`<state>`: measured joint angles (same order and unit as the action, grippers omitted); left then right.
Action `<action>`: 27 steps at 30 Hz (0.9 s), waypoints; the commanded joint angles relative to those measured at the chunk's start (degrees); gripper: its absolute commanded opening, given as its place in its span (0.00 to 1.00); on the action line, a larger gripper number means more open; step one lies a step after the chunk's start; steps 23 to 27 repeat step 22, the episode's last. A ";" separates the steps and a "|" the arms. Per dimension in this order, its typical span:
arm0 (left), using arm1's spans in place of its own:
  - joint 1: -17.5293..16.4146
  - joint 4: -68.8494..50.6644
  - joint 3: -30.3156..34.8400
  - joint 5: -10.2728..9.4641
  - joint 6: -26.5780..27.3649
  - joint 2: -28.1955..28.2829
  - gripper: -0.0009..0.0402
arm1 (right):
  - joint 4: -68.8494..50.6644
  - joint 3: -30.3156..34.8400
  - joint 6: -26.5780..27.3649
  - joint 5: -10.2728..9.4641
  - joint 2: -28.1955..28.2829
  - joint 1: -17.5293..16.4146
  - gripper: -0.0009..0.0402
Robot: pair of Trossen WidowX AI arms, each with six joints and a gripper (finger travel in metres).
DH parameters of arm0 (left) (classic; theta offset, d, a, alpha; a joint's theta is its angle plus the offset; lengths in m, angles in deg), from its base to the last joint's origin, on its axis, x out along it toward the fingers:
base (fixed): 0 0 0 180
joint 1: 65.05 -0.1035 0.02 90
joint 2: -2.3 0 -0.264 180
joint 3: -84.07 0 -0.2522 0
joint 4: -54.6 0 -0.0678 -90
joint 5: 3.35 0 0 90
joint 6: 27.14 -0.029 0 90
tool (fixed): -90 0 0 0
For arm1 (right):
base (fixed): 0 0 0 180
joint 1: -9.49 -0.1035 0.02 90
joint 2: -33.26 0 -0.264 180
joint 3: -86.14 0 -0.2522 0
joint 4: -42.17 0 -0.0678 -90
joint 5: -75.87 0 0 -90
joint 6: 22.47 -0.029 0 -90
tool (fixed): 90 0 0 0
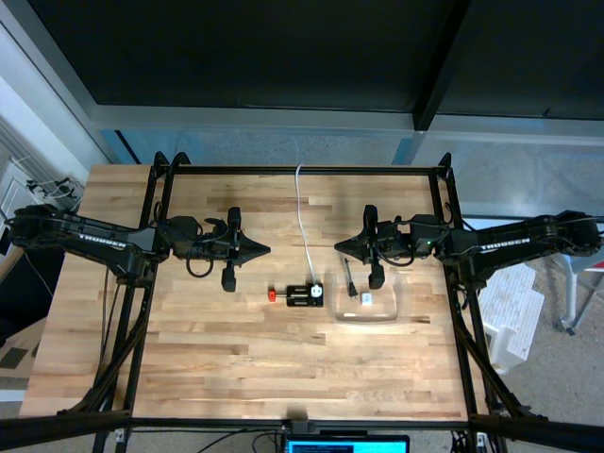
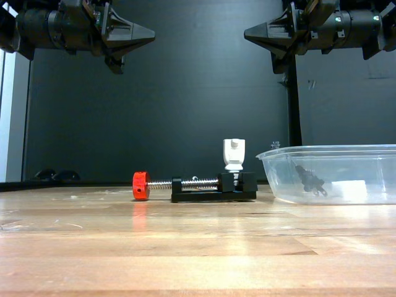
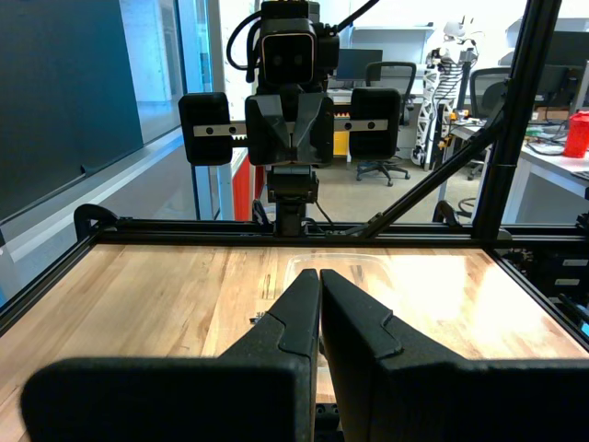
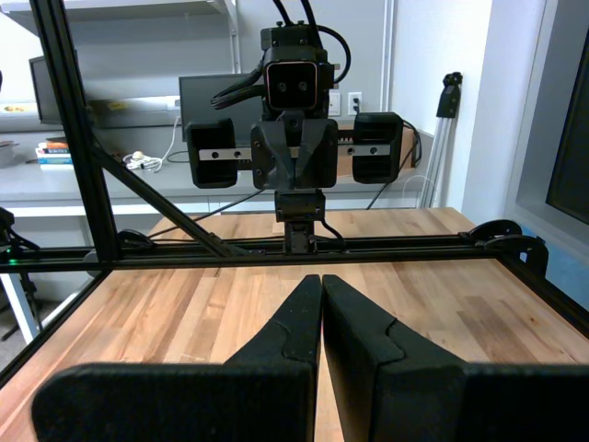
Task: Remove the power plug from the receptacle and place in the container
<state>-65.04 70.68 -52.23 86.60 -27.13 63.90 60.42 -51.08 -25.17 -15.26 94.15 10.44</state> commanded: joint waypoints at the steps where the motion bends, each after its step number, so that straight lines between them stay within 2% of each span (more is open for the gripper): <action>1: 0.00 0.02 0.02 0.00 0.00 0.00 0.02 | 0.04 0.04 -0.04 0.09 0.02 -0.33 0.02; 15: 0.00 0.02 0.02 0.00 -0.02 0.00 0.02 | 0.04 0.04 0.02 0.15 0.00 -0.26 0.02; 18: 0.00 0.02 0.02 0.00 0.00 0.00 0.02 | 0.04 0.04 0.09 1.62 0.00 -0.24 0.02; 27: 0.00 0.00 0.02 0.00 0.00 0.00 0.02 | 0.00 0.04 0.15 1.51 -0.02 -0.22 0.02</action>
